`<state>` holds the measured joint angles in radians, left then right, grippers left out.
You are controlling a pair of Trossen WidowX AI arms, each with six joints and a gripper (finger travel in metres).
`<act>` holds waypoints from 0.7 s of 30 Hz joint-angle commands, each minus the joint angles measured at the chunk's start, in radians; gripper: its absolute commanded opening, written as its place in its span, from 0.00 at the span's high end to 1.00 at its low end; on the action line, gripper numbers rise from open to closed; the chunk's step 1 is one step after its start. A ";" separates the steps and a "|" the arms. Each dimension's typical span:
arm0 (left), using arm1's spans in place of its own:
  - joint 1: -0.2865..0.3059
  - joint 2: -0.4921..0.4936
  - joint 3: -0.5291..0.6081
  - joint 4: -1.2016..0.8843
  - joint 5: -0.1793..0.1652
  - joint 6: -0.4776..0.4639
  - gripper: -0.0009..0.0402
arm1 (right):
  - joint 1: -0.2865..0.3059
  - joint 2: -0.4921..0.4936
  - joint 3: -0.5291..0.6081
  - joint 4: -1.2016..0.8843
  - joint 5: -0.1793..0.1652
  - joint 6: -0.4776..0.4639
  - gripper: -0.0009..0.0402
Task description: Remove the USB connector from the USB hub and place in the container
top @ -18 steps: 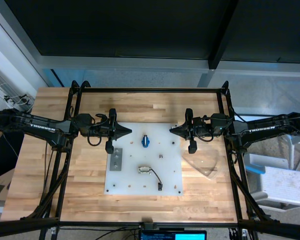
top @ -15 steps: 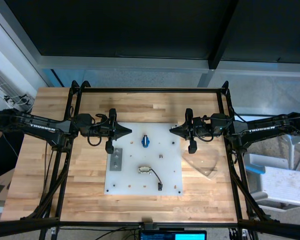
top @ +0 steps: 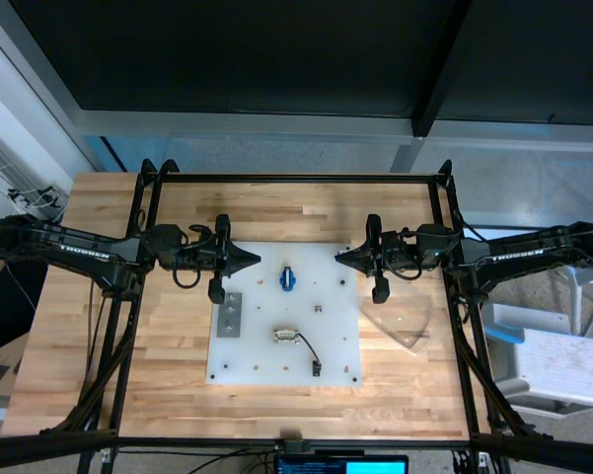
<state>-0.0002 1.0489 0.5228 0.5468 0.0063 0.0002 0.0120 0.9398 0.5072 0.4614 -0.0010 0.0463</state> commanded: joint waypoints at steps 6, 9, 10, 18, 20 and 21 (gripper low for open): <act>0.000 0.000 0.000 0.000 0.000 0.000 0.98 | 0.004 0.000 0.068 -0.050 -0.001 0.075 0.98; 0.000 0.000 0.000 0.000 0.000 0.000 0.98 | 0.007 0.001 0.135 -0.184 -0.001 0.081 0.98; 0.000 0.000 0.000 0.000 0.000 0.000 0.98 | 0.010 0.001 0.161 -0.240 -0.002 0.084 0.98; 0.000 0.000 0.000 0.000 0.000 0.000 0.98 | 0.026 0.014 0.366 -0.717 -0.001 0.139 0.98; 0.000 0.000 0.000 0.000 0.000 0.000 0.98 | 0.036 0.028 0.409 -0.811 0.000 0.139 0.98; 0.000 0.000 0.000 0.000 0.000 0.000 0.98 | 0.041 0.040 0.428 -0.847 0.001 0.139 0.98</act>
<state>-0.0002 1.0489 0.5228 0.5472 0.0063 0.0002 0.0467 0.9661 0.9134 -0.3393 -0.0017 0.1860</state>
